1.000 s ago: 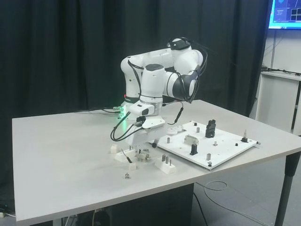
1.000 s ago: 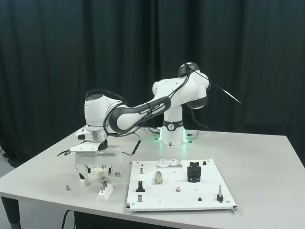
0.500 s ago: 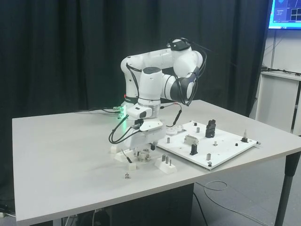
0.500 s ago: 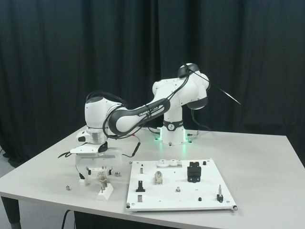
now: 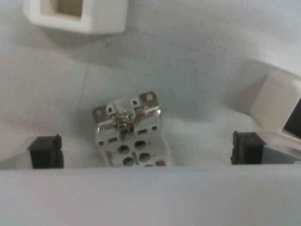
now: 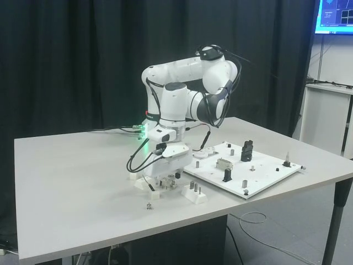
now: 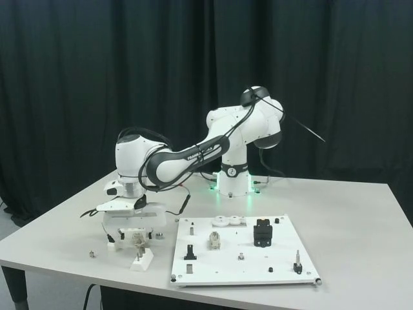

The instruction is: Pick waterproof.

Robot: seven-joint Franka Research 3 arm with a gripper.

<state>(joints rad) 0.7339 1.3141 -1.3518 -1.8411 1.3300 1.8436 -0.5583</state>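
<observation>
Lowering further, the gripper [image 5: 146,149] is straddling the connector [image 5: 130,133], fingers [image 5: 45,151] spread, risking tipping it if off-centre.

Faint lettering on the arm [image 7: 193,155] — too small to read

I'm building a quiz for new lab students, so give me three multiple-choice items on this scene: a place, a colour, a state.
1. Where is the white plastic connector with a metal clip? A on the white board; B on the grey table, between the fingertips of the tool; C on the floor.
2. The light at the arm's base is: A white; B black; C green.
3. The tool is: A open; B shut on the connector; C out of view.
Key: B, the wrist view shows it there; C, a green glow; A, gaps on both sides of the connector.
</observation>
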